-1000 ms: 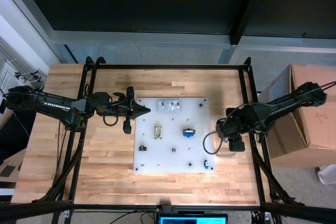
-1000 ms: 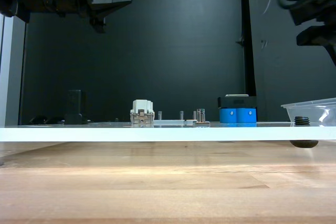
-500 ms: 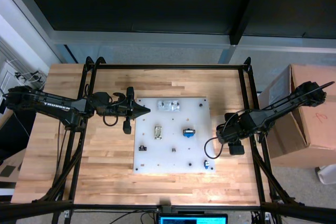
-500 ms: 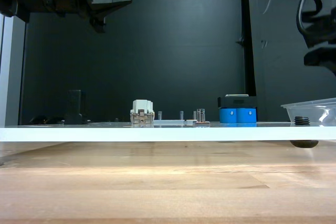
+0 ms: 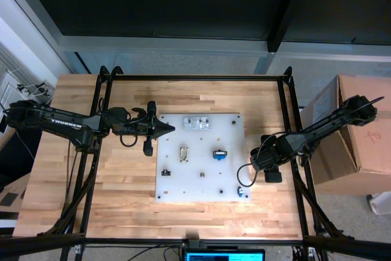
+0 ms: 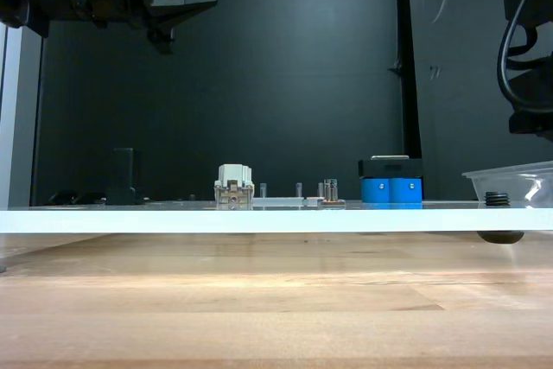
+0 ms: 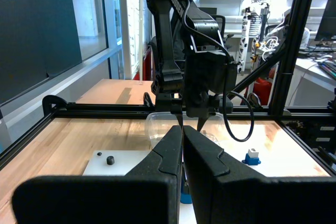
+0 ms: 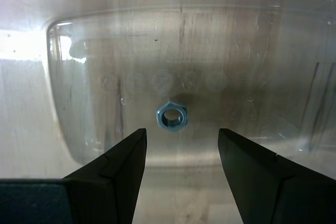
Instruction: Pick the M12 nut and place it on its threads and fasten
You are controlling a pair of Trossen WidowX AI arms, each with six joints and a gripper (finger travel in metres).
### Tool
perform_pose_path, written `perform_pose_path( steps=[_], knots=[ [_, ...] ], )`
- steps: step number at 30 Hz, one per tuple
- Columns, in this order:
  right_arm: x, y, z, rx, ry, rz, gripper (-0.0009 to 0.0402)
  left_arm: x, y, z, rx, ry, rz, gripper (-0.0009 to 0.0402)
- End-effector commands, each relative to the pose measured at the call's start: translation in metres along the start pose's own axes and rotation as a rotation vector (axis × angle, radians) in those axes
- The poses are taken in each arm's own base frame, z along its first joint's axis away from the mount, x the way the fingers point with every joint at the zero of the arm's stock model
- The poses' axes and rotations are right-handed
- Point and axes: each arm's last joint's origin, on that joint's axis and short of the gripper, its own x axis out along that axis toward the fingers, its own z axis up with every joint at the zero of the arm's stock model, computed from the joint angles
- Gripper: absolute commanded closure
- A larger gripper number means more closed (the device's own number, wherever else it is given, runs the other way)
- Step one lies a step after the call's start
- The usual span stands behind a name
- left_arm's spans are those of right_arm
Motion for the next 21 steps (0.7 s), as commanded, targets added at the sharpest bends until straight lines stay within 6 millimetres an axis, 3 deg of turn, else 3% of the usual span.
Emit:
perform_pose_path(
  steps=[1, 12, 21],
  knots=[
    [0.004, 0.001, 0.0, 0.026, -0.013, 0.005, 0.0209, 0.0, 0.0, 0.0, 0.0, 0.0, 0.0, 0.0393],
    [0.013, 0.002, -0.005, 0.017, -0.011, 0.007, 0.0201, 0.0, 0.0, 0.0, 0.0, 0.0, 0.0, 0.0393],
    [0.024, 0.003, -0.009, 0.016, -0.024, 0.041, 0.0231, 0.0, 0.0, 0.0, 0.0, 0.0, 0.0, 0.0393]
  ],
)
